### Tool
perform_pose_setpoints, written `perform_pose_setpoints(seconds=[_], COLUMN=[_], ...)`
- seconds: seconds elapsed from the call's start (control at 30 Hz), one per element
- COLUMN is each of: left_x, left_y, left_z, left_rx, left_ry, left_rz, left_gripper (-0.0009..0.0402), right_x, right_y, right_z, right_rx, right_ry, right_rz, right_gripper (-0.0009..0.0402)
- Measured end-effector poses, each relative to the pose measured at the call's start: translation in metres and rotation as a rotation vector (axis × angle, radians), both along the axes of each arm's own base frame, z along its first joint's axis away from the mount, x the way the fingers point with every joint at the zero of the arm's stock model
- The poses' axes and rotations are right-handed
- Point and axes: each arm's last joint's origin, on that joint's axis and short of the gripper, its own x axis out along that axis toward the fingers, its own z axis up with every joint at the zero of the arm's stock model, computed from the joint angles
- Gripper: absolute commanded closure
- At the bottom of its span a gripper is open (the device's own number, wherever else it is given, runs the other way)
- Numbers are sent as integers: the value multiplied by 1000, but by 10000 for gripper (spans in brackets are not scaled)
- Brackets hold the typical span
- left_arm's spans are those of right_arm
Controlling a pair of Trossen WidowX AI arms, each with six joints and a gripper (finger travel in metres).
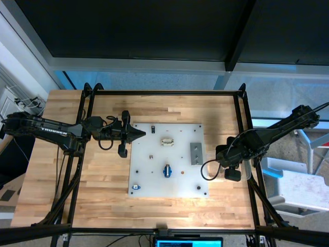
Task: Pick the 16mm cylinder and place it in the taskboard
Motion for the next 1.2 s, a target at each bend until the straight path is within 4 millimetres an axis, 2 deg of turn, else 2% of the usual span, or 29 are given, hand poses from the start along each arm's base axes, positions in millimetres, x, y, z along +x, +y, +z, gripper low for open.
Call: perform_pose_setpoints(seconds=[0.47,0.7,1.2], left_x=[0,0,0], left_y=[0,0,0], left_z=[0,0,0], left_rx=[0,0,0], left_ry=[0,0,0], left_rz=[0,0,0], left_gripper=[393,393,393], right_x=[-11,-12,-14], right_y=[10,10,11], right_z=[-6,-8,-20], right_rx=[-28,-32,-1], right_ry=[44,40,73], right_rz=[-90,-216,-495], right_gripper=[351,323,200])
